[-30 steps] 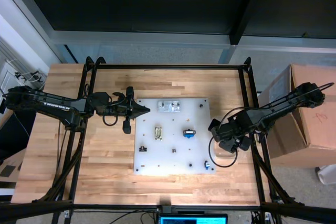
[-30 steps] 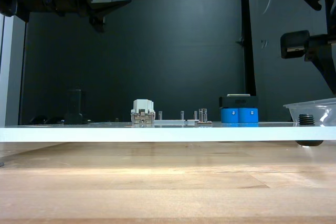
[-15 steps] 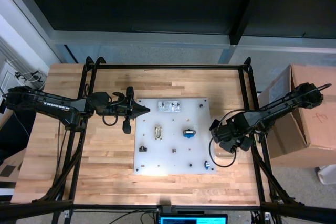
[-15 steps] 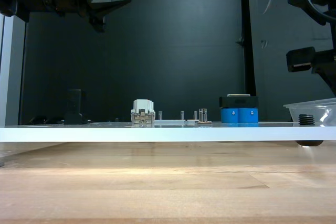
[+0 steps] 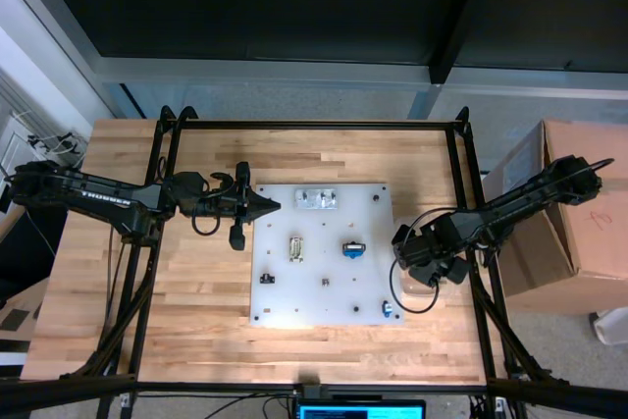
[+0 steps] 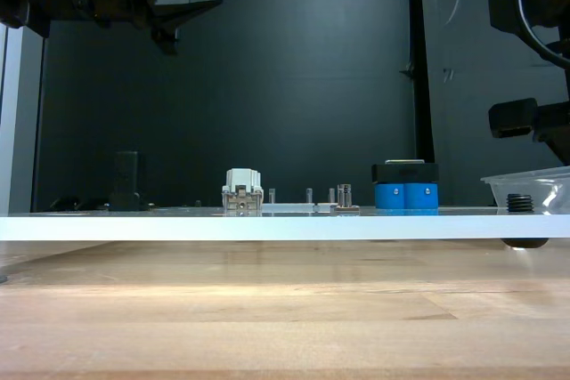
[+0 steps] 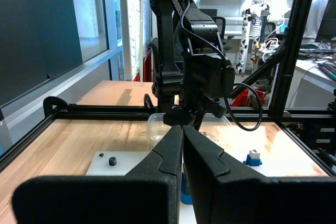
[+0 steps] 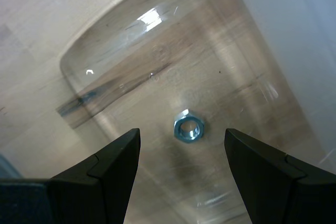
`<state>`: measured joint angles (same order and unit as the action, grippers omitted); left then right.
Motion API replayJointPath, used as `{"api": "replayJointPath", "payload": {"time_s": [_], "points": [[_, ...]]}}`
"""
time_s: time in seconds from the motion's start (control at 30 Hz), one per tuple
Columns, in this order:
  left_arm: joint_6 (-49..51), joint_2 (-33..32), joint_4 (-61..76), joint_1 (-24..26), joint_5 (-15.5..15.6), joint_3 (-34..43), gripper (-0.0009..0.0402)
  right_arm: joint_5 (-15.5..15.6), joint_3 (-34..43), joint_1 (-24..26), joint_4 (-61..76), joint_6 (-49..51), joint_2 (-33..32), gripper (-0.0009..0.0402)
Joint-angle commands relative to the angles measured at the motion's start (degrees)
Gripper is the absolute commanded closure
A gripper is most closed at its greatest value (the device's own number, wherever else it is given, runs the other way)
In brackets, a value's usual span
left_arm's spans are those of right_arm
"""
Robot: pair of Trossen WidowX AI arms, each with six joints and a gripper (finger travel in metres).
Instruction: Pick the M12 nut and place it on its threads and fasten
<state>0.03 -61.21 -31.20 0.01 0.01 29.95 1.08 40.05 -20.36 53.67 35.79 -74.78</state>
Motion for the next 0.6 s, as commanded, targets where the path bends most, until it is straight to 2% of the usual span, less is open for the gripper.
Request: {"api": "replayJointPath", "payload": {"time_s": [0.03,0.6], "points": [[0.00,0.00,0.00,0.00,0.00,0.00,0.0393,-0.02,-1.22,-0.04,-1.33,-0.02,-0.02,0.0169],[0.00,0.00,0.00,0.00,0.00,0.00,0.0393,-0.02,-4.94,0.09,-6.64,-1.07,-0.02,0.0169]]}}
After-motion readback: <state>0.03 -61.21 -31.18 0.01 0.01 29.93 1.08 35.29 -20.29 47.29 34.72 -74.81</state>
